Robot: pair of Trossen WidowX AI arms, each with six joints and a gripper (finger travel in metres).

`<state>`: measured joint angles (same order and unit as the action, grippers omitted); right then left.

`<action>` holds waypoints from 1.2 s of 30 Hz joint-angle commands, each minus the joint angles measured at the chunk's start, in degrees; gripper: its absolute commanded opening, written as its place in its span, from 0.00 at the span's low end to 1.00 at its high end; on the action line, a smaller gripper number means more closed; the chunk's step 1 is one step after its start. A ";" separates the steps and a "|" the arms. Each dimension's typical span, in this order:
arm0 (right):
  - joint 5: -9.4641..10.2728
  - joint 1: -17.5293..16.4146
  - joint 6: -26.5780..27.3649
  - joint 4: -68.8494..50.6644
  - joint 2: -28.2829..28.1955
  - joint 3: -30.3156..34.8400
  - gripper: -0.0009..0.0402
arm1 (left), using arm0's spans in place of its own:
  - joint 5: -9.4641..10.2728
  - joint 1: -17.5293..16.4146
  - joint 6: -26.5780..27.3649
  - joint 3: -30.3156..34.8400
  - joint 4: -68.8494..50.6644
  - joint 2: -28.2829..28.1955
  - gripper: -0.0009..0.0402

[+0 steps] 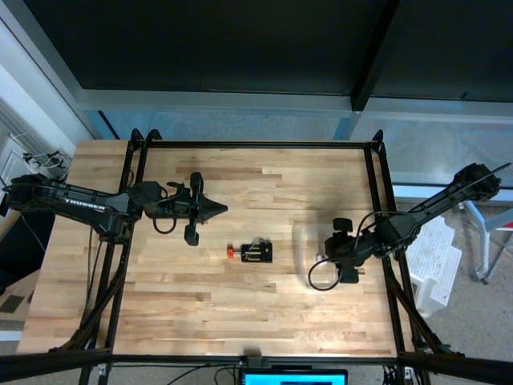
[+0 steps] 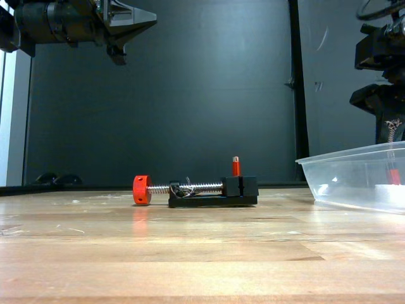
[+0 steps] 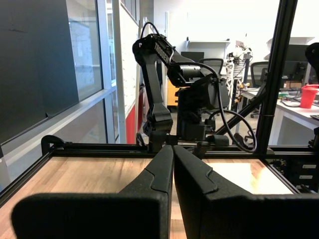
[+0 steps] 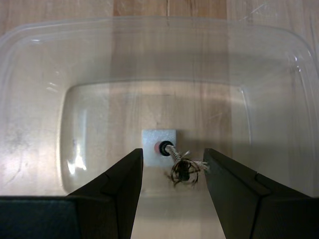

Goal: Pick the RCA connector and install on taskboard

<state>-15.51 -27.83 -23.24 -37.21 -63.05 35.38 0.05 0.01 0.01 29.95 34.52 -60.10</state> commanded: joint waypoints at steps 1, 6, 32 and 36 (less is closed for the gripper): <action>0.13 0.09 0.11 0.66 -0.13 -0.26 0.43 | -0.02 -0.02 -0.02 0.00 0.04 0.00 0.02; 0.35 0.13 0.15 2.36 -0.81 -1.27 0.43 | -0.02 0.00 -0.02 0.00 0.02 0.00 0.02; 0.52 0.74 0.37 9.79 -3.80 -4.98 0.38 | -0.02 0.00 -0.02 0.00 0.02 -0.02 0.02; 0.50 0.85 0.57 10.51 -4.63 -4.98 0.38 | -0.02 0.00 -0.02 0.00 0.02 0.00 0.02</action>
<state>-14.94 -26.98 -22.70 -26.74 -67.42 30.37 0.03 0.01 -0.01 29.95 34.52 -60.10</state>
